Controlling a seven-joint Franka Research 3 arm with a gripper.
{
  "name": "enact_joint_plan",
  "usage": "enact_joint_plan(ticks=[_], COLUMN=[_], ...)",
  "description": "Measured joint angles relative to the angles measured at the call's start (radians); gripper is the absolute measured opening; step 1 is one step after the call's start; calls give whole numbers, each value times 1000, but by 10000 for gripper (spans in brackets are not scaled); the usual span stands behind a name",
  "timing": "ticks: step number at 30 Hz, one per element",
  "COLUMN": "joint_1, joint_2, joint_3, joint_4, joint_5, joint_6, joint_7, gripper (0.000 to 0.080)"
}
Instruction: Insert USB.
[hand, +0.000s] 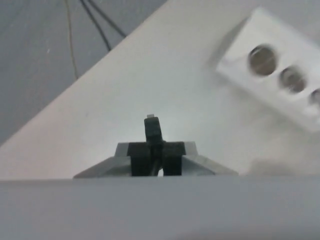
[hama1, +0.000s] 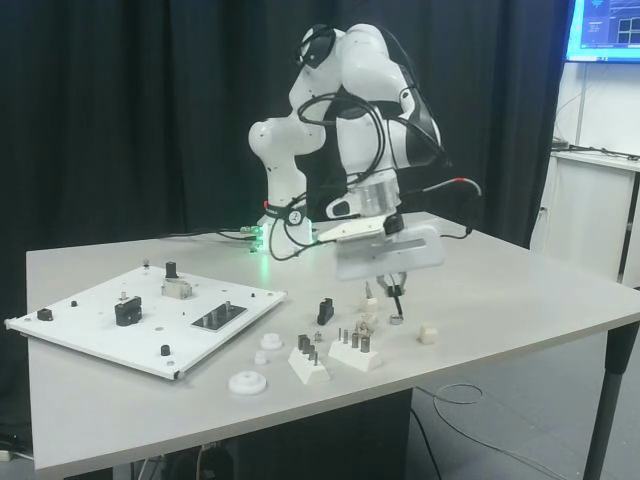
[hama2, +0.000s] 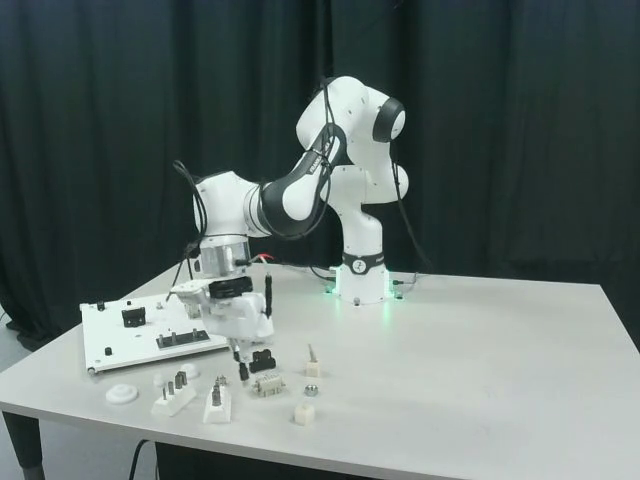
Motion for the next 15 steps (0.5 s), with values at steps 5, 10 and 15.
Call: enact_joint_plan(ticks=[5, 10, 15], joint_1=[-2, -9, -22], joint_2=[0, 0, 0], joint_3=[-17, -39, -64], joint_4=[0, 0, -1], joint_5=[-34, -51, -81], joint_6=[27, 47, 53], joint_7=[0, 23, 66], gripper=[46, 46, 46])
